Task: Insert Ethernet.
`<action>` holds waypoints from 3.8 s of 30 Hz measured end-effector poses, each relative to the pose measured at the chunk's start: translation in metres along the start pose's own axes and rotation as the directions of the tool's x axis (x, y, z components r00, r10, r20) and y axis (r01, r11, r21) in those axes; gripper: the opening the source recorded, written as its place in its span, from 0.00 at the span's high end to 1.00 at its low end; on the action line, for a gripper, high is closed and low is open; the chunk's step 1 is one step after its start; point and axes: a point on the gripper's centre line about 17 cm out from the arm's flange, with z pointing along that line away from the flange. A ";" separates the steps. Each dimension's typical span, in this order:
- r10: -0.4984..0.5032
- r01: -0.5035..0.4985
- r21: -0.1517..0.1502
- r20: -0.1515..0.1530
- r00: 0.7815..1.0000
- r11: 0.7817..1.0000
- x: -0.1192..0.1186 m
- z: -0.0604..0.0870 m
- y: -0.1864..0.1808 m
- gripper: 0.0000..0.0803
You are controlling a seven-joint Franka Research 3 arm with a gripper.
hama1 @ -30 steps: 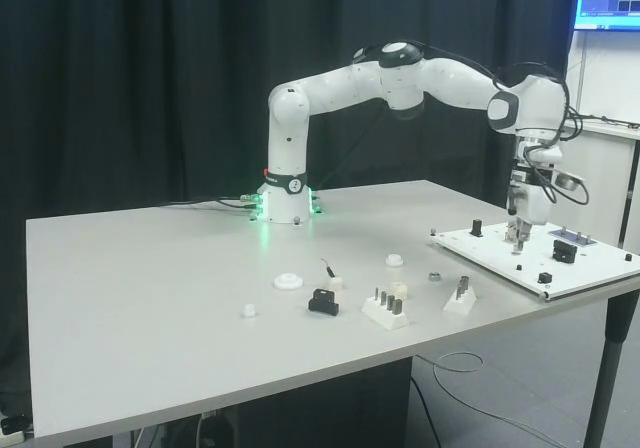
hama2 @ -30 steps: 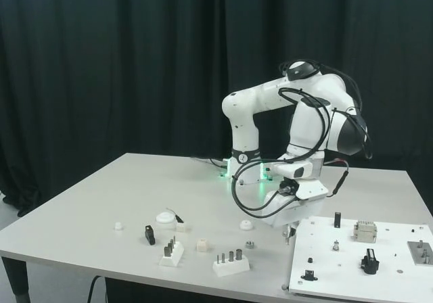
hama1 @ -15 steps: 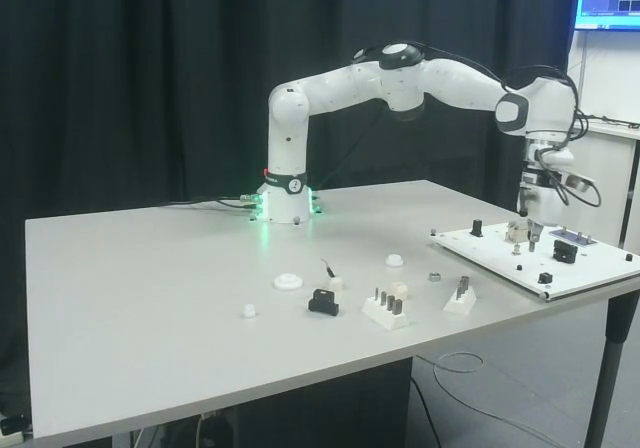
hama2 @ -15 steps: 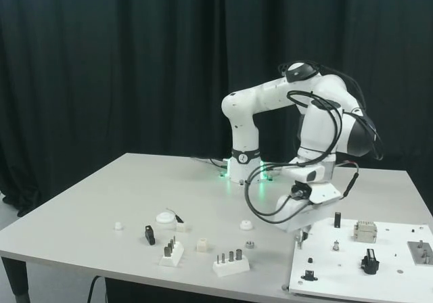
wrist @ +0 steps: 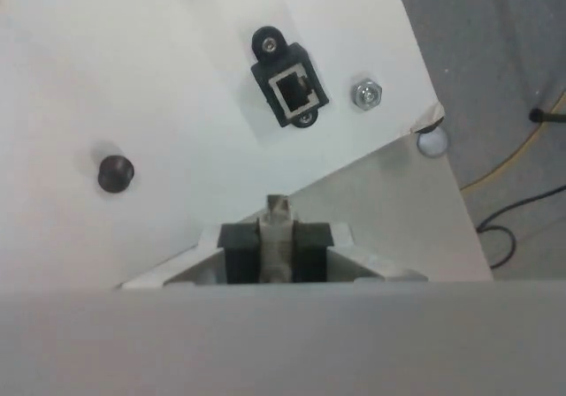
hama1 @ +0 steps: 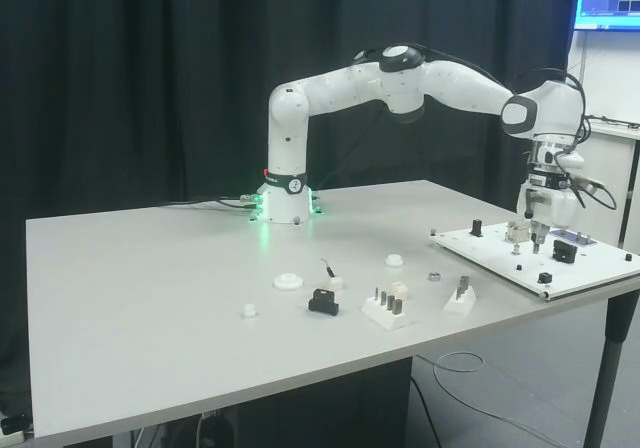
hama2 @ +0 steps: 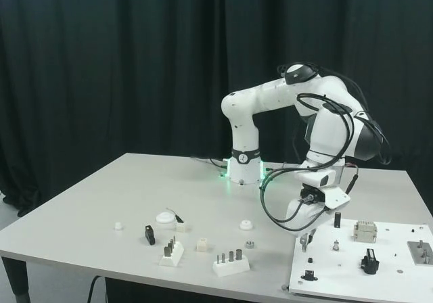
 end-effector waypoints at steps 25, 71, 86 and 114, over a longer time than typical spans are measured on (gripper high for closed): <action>-0.189 0.189 -0.011 -0.007 0.982 0.982 0.012 0.016 0.014 0.91; -0.325 0.326 0.029 -0.022 0.945 0.945 0.024 0.033 0.014 0.91; -0.336 0.337 0.038 -0.030 0.941 0.941 0.028 0.037 0.012 0.91; -0.322 0.322 0.037 -0.019 0.947 0.946 0.028 0.037 0.011 0.91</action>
